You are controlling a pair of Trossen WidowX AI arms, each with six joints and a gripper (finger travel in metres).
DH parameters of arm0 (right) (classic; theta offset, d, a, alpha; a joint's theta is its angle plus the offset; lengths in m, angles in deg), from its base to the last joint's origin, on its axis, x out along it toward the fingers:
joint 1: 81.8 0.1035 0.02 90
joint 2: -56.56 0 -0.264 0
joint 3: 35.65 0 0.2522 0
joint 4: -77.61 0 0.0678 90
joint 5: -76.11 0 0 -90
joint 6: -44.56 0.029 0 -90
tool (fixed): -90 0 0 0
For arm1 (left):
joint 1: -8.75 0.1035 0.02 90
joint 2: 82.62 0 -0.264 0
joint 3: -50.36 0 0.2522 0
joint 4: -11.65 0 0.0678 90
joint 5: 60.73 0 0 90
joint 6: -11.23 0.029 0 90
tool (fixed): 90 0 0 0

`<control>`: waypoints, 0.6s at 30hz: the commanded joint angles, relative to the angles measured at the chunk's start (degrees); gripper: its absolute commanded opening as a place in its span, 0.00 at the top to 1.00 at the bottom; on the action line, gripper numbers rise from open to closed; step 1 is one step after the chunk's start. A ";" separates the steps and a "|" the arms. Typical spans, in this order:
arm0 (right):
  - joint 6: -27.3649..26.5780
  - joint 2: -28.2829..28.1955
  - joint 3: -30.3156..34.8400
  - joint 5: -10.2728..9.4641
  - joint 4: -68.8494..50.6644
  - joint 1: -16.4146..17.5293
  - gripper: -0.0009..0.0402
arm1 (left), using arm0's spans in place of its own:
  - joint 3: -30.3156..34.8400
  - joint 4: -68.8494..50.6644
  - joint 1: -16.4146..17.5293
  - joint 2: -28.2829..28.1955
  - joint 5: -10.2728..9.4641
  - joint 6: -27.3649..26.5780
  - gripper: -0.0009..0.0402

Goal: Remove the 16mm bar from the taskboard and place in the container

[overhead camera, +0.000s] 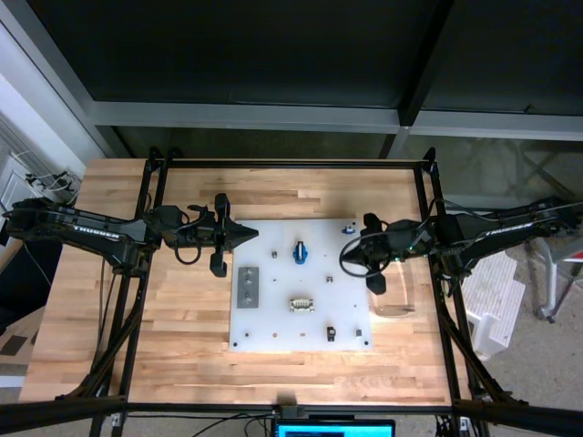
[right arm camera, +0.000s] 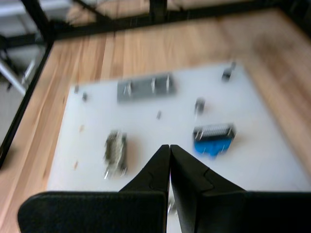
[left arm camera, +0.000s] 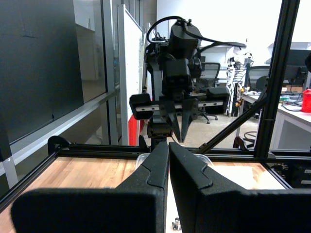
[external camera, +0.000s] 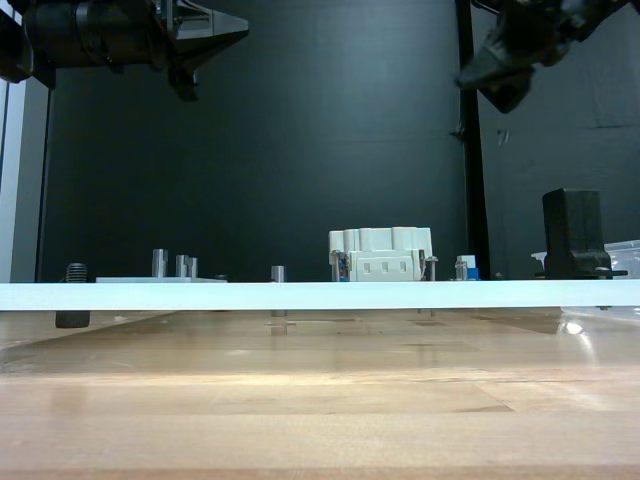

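The white taskboard (overhead camera: 273, 332) lies mid-table, carrying a grey block (overhead camera: 248, 284), a blue knob (overhead camera: 301, 252) and a silver connector (overhead camera: 301, 304). A short dark peg that I take for the 16mm bar (right arm camera: 199, 104) stands upright on the board between the knob and the block, seen too in the high view as the bar (overhead camera: 272, 253). The clear container (overhead camera: 405, 289) sits against the board's right edge. My left gripper (overhead camera: 253, 234) hovers shut and empty over the board's far-left corner. My right gripper (right arm camera: 169, 148) is shut, empty, tilted down, high above the board's right side.
A black clip-like part (overhead camera: 332, 332) stands near the board's front right and shows tall in the low view as the clip (external camera: 575, 235). Black frame rails (overhead camera: 146, 273) run along both table sides. Bare wood lies in front of the board.
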 commanded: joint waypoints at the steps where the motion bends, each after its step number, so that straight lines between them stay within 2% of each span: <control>1: 2.03 -2.60 2.84 0.17 -6.40 2.80 0.96 | 0.00 -0.04 0.02 0.00 0.00 0.00 0.98; 7: 6.75 -9.09 9.60 0.85 -17.84 7.78 0.86 | 0.00 -0.02 0.00 0.00 0.00 0.00 0.98; 13: 12.15 -15.39 15.76 0.63 -27.98 11.04 0.71 | 0.00 0.00 0.02 0.02 0.00 0.00 0.98; 18: 14.08 -19.78 19.61 0.39 -33.68 13.42 0.57 | 0.00 -0.02 0.00 0.00 0.00 0.00 0.98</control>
